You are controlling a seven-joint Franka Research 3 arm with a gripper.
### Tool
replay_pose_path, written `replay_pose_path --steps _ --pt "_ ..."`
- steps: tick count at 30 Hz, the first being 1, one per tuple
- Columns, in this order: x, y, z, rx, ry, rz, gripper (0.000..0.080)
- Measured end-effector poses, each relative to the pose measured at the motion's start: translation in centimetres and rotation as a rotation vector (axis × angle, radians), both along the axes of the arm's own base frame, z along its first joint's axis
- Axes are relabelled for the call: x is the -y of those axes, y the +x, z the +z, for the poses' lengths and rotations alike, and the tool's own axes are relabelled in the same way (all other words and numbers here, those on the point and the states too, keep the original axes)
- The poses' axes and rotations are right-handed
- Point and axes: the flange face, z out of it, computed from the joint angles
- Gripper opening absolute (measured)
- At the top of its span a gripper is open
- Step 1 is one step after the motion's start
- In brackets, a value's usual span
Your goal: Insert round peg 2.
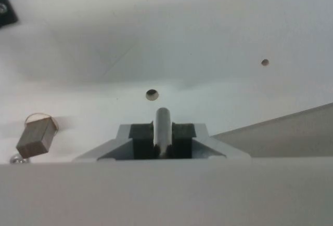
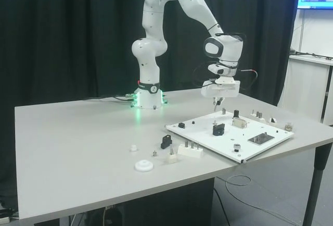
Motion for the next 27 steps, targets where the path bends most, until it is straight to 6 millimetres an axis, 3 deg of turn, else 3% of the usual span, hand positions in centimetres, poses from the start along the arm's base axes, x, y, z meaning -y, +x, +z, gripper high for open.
replay_pose_path --steps 27 --pt "0.1 -0.8 -1.2 0.008 0.020 -0.016 0.0068"
